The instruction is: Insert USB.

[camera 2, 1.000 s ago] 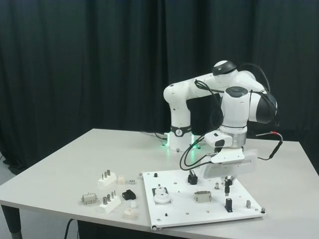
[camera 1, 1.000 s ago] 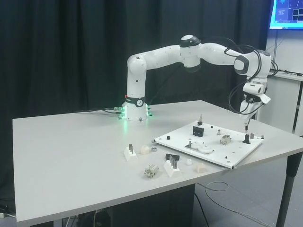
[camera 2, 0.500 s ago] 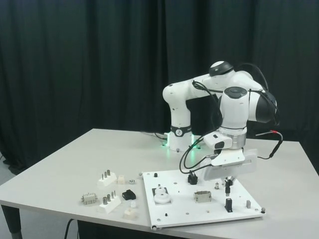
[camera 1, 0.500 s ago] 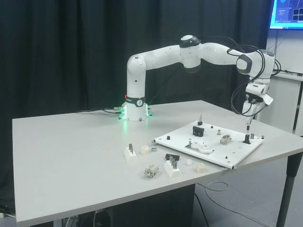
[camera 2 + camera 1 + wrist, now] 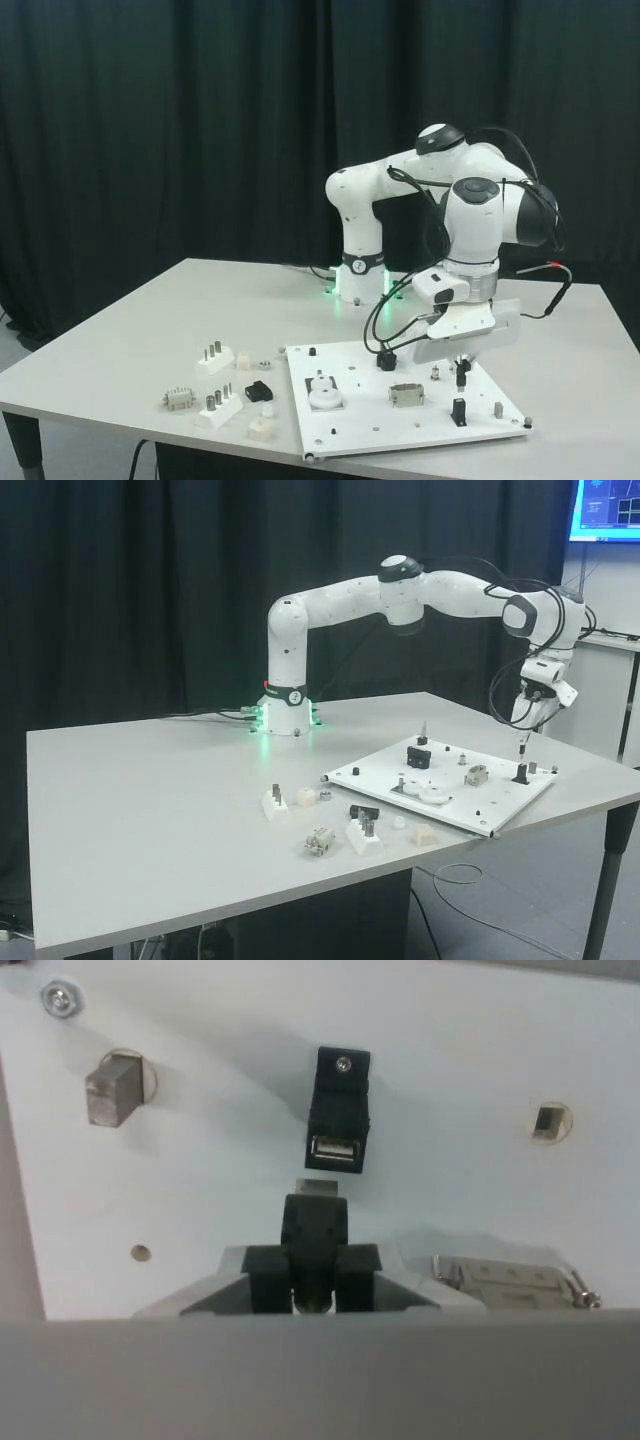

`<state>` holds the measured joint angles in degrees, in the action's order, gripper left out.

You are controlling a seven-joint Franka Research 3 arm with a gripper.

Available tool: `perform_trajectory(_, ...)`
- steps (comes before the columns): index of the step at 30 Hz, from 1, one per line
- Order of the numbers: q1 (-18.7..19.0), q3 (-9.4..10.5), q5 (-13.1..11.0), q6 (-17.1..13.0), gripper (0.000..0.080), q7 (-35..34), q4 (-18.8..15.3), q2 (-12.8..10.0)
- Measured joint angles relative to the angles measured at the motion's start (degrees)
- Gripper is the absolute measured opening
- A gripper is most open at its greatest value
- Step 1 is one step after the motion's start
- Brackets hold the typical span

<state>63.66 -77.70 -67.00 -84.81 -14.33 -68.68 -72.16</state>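
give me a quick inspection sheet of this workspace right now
surface: grey table carrying a white board near its edge
job's things: USB plug held in the tool, its metal tip just short of the black USB socket on the board, not yet inserted
clutter: small loose parts on the table beside the board; a metal block and a metal connector on the board
grippers: tool shut on the USB plug, above the board
cables: black cables looping from the wrist; another hanging below the table edge
surroundings: black curtain behind; screen in one upper corner; green light at the arm base
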Motion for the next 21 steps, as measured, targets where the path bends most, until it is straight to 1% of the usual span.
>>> perform_trajectory(9, 0.17, 0.12, 0.89, 0.33, 0.0087, -2.39, 1.37, 0.0)
perform_trajectory(21, 0.76, 0.22, 3.24, 0.53, 0.0087, -3.26, 2.4, 0.0)
